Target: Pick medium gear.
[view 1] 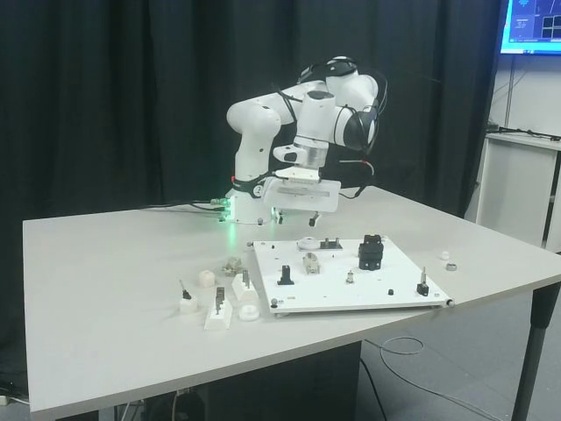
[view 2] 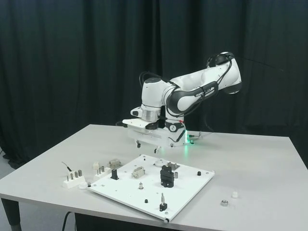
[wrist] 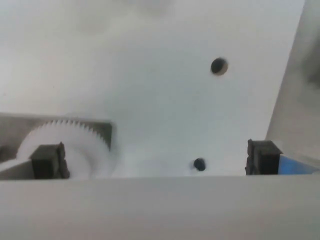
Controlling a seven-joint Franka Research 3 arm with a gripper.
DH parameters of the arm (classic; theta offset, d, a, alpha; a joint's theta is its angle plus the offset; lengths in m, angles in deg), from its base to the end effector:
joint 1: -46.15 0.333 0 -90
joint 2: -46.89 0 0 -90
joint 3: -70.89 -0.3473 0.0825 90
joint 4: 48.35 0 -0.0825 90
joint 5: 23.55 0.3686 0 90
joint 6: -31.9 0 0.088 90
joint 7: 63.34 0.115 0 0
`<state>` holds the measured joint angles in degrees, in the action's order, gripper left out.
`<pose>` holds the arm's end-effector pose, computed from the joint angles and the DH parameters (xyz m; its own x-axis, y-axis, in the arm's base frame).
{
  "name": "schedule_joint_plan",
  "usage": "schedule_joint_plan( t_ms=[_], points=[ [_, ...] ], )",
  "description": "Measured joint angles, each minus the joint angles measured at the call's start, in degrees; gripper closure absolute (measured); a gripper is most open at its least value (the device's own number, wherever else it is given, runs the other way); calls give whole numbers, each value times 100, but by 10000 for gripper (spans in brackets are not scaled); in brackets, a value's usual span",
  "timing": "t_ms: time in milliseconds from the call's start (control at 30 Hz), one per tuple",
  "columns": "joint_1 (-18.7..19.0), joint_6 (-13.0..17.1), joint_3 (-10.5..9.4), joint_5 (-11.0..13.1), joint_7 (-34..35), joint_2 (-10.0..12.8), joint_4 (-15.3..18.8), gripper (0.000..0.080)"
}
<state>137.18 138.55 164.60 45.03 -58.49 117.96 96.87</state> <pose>0.4062 0.0033 0.2757 0.5601 -0.8259 0.0650 -0.8260 -0.5507 0.1206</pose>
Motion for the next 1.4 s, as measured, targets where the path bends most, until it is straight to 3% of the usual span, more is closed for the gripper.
schedule_joint_plan(
  t_ms=[267,700,1133,1400],
  points=[
    [-120,392,14,4,-178,-3,-67,3],
    [-641,933,-32,184,-1363,-25,-280,3],
    [-1584,1521,-392,749,-2763,-25,-773,3],
    [-2299,1618,-644,986,-3472,-1,-1296,3]
  ],
)
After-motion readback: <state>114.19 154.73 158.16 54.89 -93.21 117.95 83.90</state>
